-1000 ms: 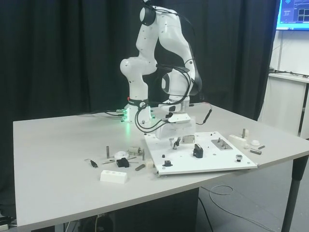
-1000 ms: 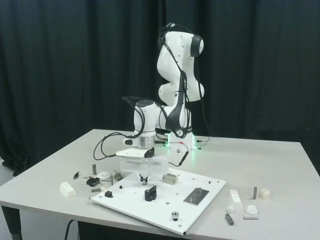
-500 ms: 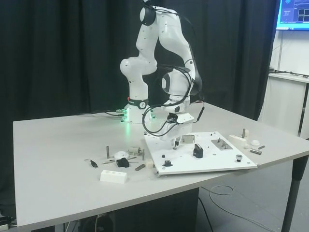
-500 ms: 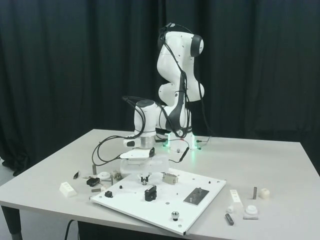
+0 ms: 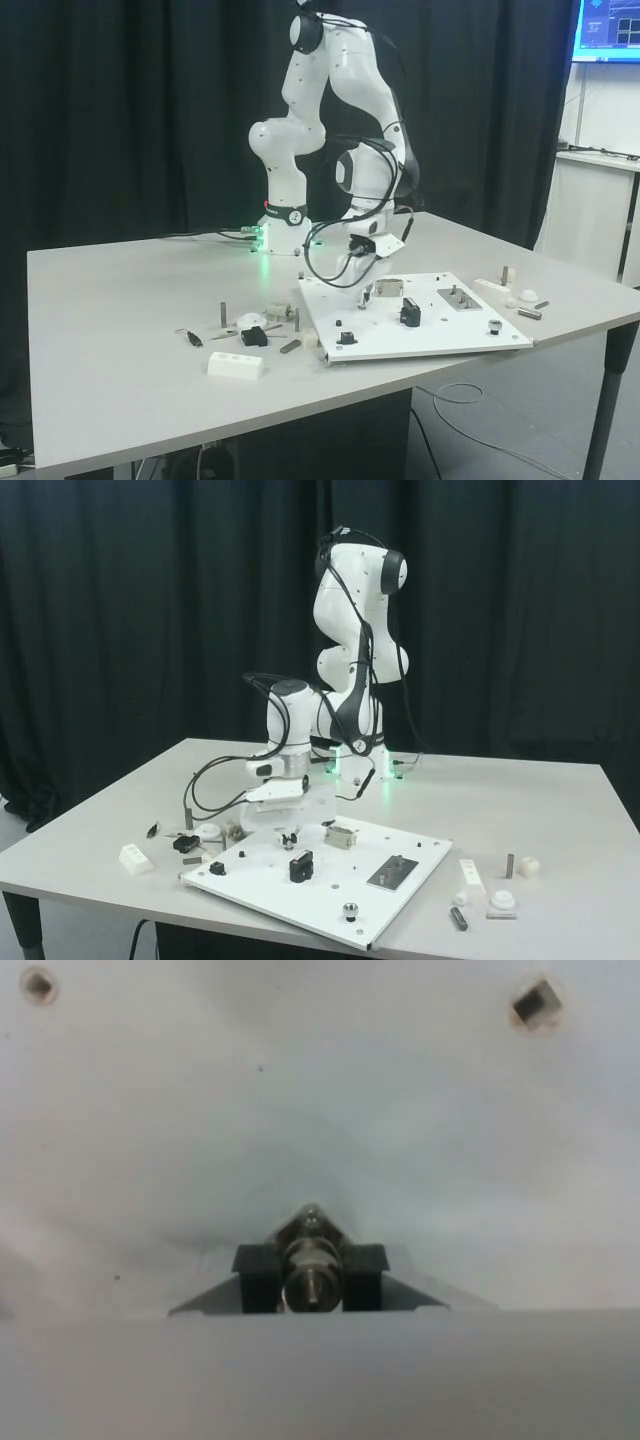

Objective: Remove BNC.

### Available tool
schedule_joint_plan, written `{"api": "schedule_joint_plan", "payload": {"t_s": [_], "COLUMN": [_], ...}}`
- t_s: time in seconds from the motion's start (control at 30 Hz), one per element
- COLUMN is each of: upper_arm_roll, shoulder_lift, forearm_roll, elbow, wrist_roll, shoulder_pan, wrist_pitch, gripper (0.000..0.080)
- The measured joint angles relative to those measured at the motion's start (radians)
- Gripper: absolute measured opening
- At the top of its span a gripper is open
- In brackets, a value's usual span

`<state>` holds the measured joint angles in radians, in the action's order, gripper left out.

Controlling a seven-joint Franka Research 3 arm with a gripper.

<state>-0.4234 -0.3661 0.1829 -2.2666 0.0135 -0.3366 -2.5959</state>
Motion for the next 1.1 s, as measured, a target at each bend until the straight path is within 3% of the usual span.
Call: {"api": "schedule_joint_plan", "payload": {"t_s": [0.63, 1.1], "upper_arm_roll": [0.000, 0.000], "shoulder_lift": [-0.003, -0.002], "forearm_roll": [-0.001, -0.014], "elbow": [0.008, 0.008], "wrist_roll": [0.391, 0.486], "shoulder_pan": [0.001, 0.001], "wrist_pitch": [0.014, 0.016], "gripper": [0.0120, 0.0120]}}
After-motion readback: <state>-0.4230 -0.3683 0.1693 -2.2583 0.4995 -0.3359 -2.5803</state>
